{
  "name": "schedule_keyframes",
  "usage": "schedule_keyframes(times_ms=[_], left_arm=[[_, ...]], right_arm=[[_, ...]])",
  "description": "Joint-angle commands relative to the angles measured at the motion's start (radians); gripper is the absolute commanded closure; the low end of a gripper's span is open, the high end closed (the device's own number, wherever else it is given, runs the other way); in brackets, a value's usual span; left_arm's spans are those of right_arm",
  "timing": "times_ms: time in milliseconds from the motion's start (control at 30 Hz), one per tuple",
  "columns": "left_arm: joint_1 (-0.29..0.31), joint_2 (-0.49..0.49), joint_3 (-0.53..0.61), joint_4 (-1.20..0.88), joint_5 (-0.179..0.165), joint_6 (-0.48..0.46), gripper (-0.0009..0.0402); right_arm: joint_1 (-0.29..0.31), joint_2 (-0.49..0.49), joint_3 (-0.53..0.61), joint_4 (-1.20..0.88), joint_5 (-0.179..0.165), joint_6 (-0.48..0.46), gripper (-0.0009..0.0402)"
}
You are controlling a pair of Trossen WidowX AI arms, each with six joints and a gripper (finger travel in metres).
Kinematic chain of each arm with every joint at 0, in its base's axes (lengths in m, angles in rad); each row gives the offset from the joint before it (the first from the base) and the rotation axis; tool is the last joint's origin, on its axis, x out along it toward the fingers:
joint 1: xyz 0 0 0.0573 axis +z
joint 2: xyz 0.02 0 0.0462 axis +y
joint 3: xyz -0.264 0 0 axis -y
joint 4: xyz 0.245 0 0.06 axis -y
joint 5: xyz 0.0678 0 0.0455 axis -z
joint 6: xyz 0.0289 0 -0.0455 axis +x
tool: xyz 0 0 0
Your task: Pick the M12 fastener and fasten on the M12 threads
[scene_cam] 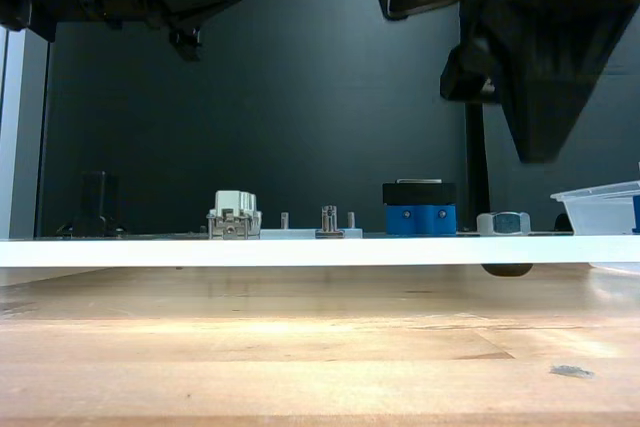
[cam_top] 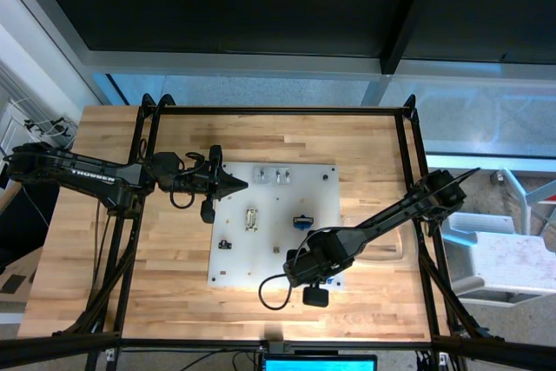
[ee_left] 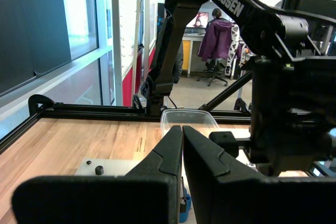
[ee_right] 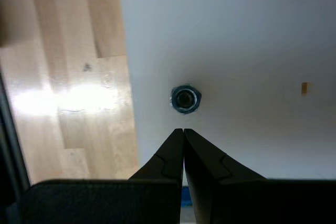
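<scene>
Right jaws are pressed together on nothing, hanging clear above the M12 fastener [ee_right: 195, 99]. It sits just beyond their tips, seemingly run down over the M12 threads [ee_right: 185, 98], so the fastening looks done. Left jaws, also together and empty, hang parked well away across the white board [ee_right: 247, 40]

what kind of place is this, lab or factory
Probably a robotics lab in an office building: a framed wooden table with a white task board, and a person at a desk beyond. The left tool hangs shut over the board's far left, the right tool shut over its near right.
</scene>
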Motion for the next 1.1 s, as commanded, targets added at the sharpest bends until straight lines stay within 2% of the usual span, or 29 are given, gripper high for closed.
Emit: schedule_keyframes(times_ms=[33,1100], left_arm=[[0.000,0.000,0.000,0.000,0.000,0.000,0.0393],[0.000,0.000,0.000,0.000,0.000,0.000,0.0393]], right_arm=[[0.000,-0.020,0.001,0.000,0.002,0.002,0.0393],[0.000,-0.045,0.001,0.002,0.001,0.003,0.0393]])
